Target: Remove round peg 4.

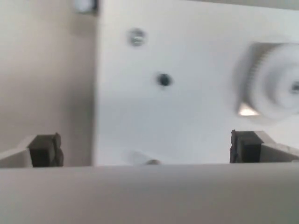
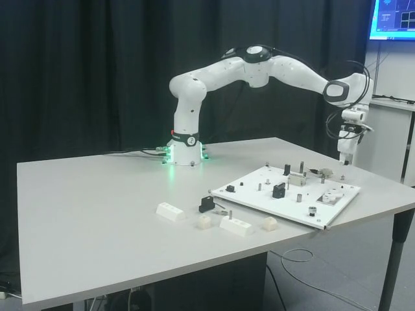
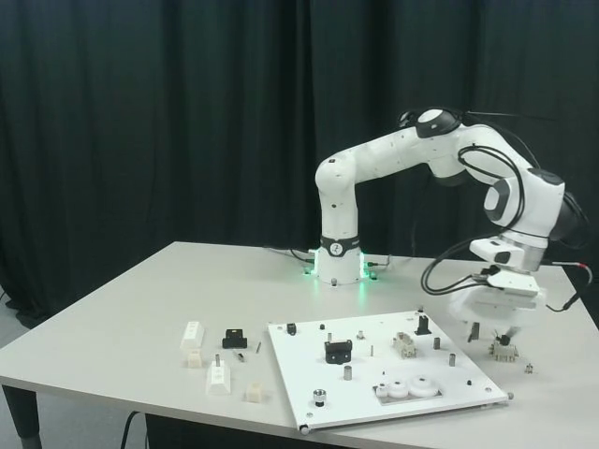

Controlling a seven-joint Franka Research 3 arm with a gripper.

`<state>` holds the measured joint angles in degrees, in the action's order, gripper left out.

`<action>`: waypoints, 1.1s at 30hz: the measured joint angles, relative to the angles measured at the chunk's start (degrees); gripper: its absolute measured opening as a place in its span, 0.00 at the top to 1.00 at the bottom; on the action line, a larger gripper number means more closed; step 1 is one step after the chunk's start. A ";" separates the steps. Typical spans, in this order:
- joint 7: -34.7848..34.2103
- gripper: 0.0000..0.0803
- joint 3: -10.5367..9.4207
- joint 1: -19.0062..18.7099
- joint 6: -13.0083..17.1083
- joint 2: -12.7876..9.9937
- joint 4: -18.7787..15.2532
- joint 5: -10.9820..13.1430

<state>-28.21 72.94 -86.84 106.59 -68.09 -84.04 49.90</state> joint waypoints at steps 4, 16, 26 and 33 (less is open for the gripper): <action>2.02 0.00 0.48 1.42 -0.23 0.00 -0.36 -0.93; 9.75 0.00 2.40 5.22 -0.25 0.00 -3.69 -1.91; 16.67 0.00 4.00 8.58 -0.25 0.00 -6.93 -1.41; 21.51 0.00 4.48 11.12 -0.30 0.00 -9.18 1.00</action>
